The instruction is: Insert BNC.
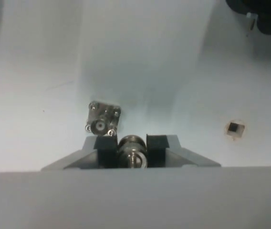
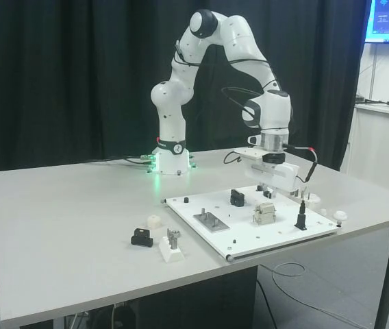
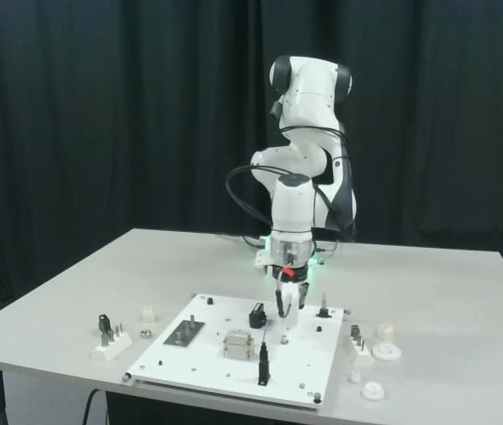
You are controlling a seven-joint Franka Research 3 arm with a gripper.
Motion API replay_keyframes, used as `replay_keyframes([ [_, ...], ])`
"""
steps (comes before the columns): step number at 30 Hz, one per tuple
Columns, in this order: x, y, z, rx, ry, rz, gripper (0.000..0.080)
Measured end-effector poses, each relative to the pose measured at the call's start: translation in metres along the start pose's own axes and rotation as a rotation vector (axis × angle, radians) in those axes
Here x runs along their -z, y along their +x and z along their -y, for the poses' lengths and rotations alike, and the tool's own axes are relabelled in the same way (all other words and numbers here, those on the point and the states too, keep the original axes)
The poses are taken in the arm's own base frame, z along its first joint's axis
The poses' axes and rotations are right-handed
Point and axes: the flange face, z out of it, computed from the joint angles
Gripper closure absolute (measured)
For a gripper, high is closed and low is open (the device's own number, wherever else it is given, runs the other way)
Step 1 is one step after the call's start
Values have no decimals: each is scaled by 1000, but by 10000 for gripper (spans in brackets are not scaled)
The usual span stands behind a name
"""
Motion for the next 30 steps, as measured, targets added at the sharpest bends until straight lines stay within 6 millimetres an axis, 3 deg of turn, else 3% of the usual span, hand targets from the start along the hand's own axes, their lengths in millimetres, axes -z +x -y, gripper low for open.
replay_keyframes([
  [30, -3, -4, 13, -33, -4, 2, 680],
])
